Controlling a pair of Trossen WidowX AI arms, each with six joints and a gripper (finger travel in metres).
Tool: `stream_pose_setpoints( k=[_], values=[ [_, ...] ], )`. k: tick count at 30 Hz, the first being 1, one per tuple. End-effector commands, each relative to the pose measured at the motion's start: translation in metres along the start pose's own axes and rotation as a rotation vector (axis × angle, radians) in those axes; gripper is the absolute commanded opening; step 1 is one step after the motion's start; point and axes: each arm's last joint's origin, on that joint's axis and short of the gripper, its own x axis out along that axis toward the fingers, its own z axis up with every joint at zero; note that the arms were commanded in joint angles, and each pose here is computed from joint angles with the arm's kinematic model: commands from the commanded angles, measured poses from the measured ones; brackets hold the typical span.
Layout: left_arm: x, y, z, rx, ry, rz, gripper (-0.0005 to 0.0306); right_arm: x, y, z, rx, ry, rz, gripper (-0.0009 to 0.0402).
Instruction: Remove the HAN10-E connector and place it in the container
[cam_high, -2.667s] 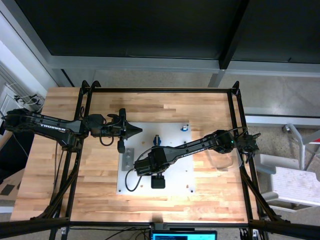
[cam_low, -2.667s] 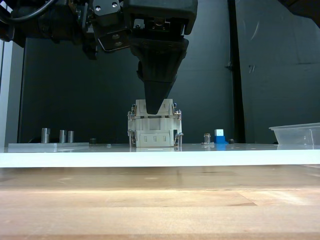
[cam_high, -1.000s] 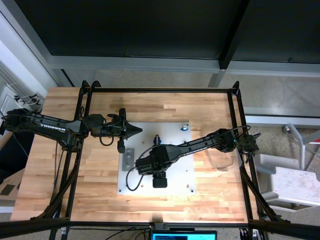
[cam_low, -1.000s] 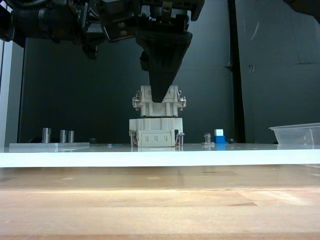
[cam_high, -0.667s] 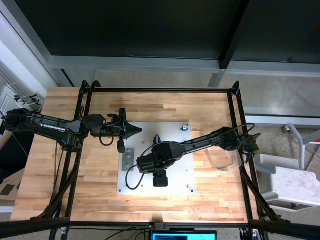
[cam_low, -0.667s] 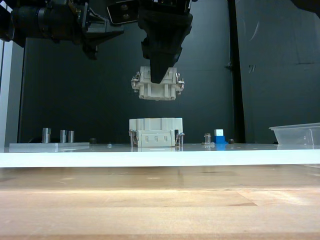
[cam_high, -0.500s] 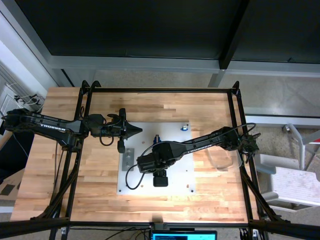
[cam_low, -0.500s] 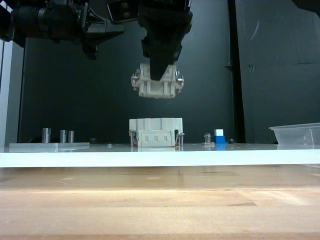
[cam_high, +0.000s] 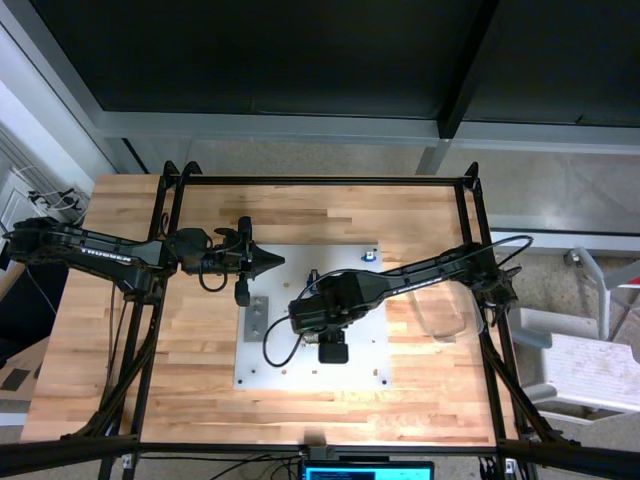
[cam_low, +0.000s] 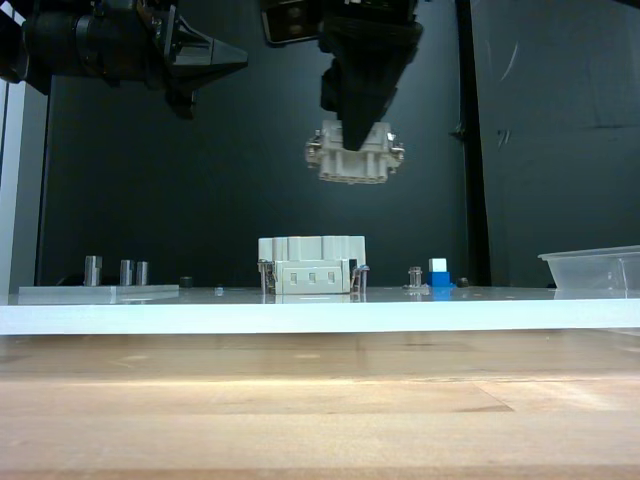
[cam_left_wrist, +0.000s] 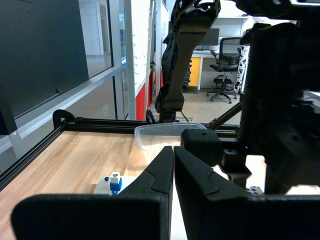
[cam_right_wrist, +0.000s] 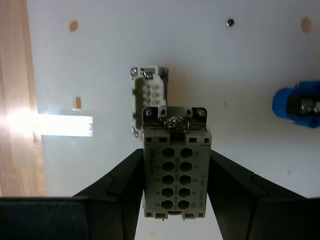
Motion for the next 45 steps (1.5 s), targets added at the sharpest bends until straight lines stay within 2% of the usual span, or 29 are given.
stream_pose_setpoints(
  k=[1,23,34,45],
  values=[
    [0.000,0.000,0.000,0.000,0.000,0.000,0.0000,-0.001,-0.005,-0.013,0.012,0.003,-0.003,0.0064],
    [0.000,0.000,0.000,0.000,0.000,0.000,0.0000,-0.017,-0.033,-0.118,0.165,0.016,-0.010,0.0064],
    [0.000,0.000,0.000,0.000,0.000,0.000,0.0000,-0.022,-0.045,-0.160,0.191,0.020,-0.031,0.0064],
    [0.000,0.000,0.000,0.000,0.000,0.000,0.0000,-0.022,-0.055,-0.199,0.248,0.024,-0.038,0.0064]
  ],
)
